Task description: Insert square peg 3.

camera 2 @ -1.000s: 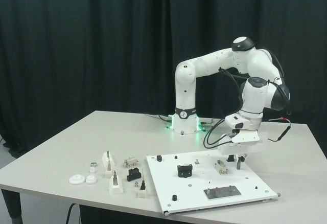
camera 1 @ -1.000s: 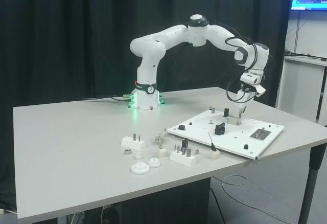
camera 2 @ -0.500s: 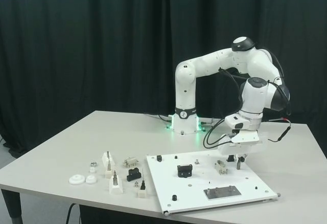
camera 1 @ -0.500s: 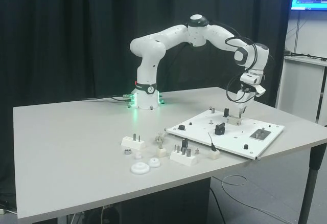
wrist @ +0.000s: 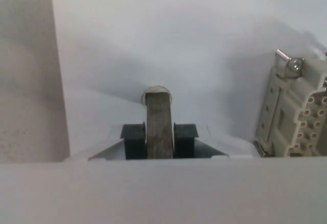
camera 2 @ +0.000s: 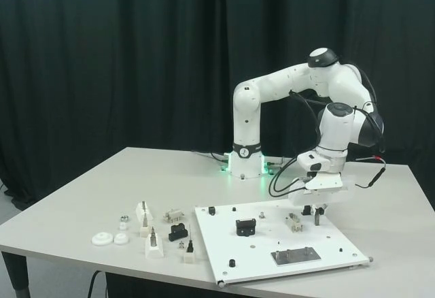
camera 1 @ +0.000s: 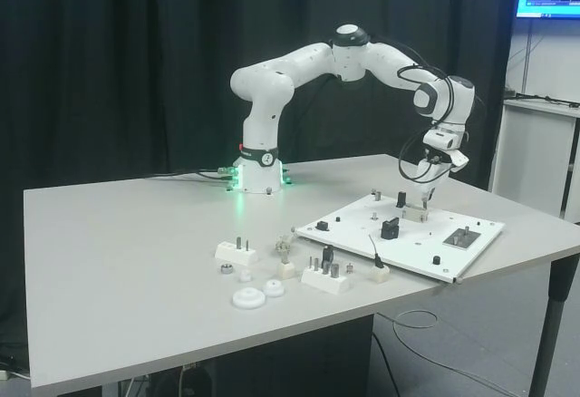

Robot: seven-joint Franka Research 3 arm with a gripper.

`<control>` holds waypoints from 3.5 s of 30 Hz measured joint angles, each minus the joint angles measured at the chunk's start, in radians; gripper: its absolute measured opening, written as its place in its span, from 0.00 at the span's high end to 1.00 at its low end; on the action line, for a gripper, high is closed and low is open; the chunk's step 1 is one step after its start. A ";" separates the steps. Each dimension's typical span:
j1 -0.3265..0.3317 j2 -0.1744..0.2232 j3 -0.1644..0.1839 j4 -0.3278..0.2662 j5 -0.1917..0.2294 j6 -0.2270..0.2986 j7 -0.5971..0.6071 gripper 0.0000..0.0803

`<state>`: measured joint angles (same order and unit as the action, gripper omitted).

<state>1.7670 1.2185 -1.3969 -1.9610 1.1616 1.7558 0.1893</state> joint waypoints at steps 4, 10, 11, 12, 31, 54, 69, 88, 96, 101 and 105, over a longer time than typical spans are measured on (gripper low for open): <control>0.001 0.000 0.000 0.000 0.000 0.000 0.000 0.86; 0.004 0.000 0.001 0.000 0.002 0.002 0.000 0.86; 0.004 0.000 0.001 0.000 0.002 0.004 -0.001 0.86; 0.004 0.000 0.002 0.000 0.002 0.005 -0.002 0.86; 0.014 0.001 0.005 -0.001 -0.014 0.026 -0.036 0.86; 0.029 0.001 0.005 -0.011 -0.037 0.021 0.023 0.86; 0.036 0.001 0.004 -0.018 -0.037 0.023 0.024 0.86; 0.035 0.001 0.007 -0.018 -0.039 0.023 0.021 0.86; 0.033 0.001 0.006 -0.011 -0.048 0.018 0.015 0.86; 0.029 -0.001 0.003 0.002 -0.056 0.004 0.015 0.86; 0.021 -0.001 0.000 0.020 -0.063 -0.016 0.015 0.86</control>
<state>1.7877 1.2174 -1.3968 -1.9407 1.0981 1.7398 0.2044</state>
